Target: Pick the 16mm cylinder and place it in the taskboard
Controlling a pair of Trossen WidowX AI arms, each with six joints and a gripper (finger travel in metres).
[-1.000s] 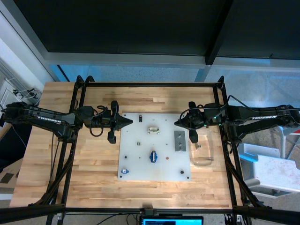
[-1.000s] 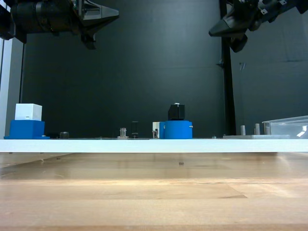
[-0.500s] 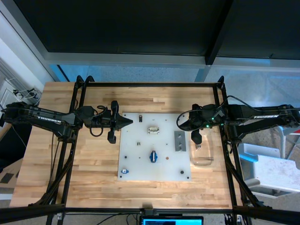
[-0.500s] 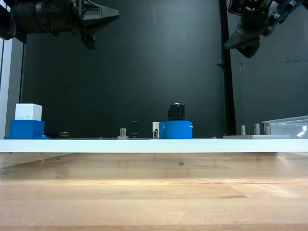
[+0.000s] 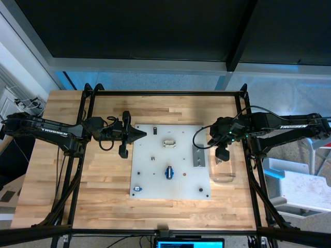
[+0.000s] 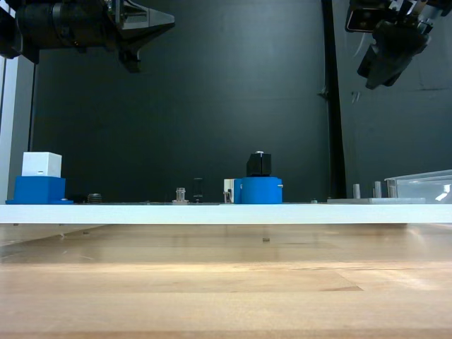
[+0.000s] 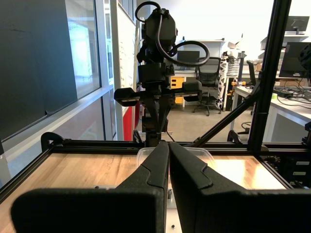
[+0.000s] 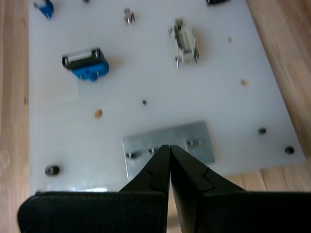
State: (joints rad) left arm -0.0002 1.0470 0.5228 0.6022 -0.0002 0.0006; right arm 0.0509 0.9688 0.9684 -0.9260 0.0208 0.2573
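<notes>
Two black robot arms reach in over the light wooden table, one from each side. The left gripper hangs high beside the left edge of the large white square taskboard and does no work. Its fingers are pressed together with nothing between them, so I think this arm is just parked out of the way. The right gripper hangs high too, tipped down, above the spot where the right edge of the taskboard meets the clear plastic tray. Its fingers are also pressed together and hold nothing. Its own camera looks past them at the flat grey metal block with small pegs on it. The blue connector sits near the middle of the taskboard, well apart from both grippers. I cannot find the 16mm cylinder for sure in any view. It may lie in the clear plastic tray, which would explain why the right arm is over there, but that is a guess. Nothing is picked up yet, so the job looks to be at its start. To grab the 16mm cylinder, the right fingers will need to open first and then go down.
</notes>
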